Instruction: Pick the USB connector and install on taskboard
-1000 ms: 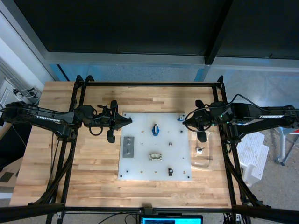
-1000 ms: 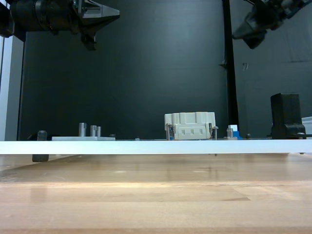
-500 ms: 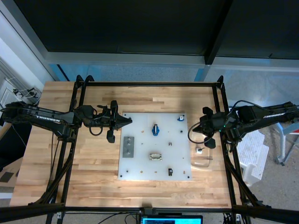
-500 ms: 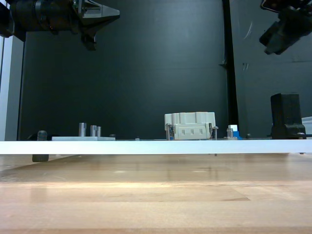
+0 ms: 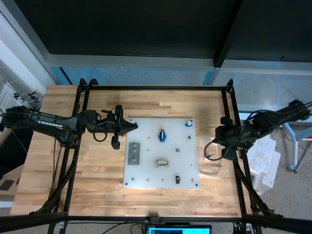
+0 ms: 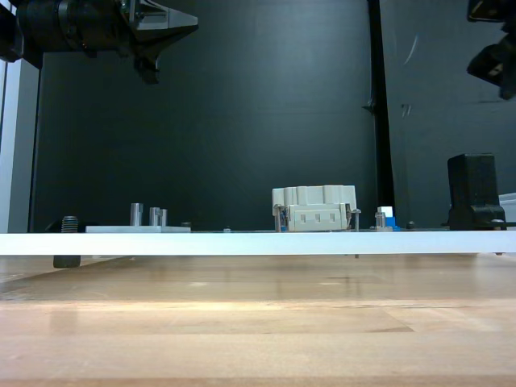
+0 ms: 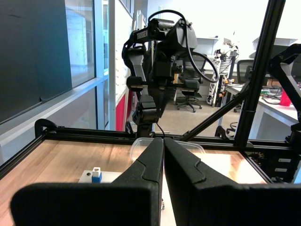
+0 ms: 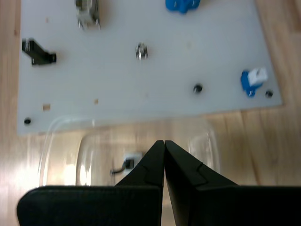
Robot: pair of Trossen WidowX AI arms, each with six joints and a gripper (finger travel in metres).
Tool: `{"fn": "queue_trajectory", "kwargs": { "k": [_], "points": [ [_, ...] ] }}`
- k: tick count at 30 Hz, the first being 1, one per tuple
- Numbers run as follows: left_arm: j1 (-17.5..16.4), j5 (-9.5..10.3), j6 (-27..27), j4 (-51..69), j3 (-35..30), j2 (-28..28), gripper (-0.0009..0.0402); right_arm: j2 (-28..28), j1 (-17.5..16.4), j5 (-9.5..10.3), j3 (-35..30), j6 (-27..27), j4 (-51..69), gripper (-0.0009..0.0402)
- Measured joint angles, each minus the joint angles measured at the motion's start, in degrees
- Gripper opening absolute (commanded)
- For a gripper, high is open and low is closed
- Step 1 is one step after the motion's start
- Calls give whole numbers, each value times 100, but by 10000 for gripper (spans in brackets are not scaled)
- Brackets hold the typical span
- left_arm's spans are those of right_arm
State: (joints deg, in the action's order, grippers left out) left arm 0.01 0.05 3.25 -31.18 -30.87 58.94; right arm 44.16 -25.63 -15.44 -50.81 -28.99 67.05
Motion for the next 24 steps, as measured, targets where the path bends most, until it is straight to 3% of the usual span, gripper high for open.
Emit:
{"fn": "queue_trajectory", "kwargs": {
  "k": [9,13,21,24],
  "points": [
    [0,2,-2,0,0,0,0,35,-1058,-4,0,-1244,551,0],
    [0,0,0,0,0,0,0,98,-1436,-129,0,-1746,719,0],
    [0,2,0,0,0,2,0,592,-1655,-111,0,-1956,741,0],
    [0,2,0,0,0,2,0,769,-1670,61,20,-1976,737,9]
  ]
}}
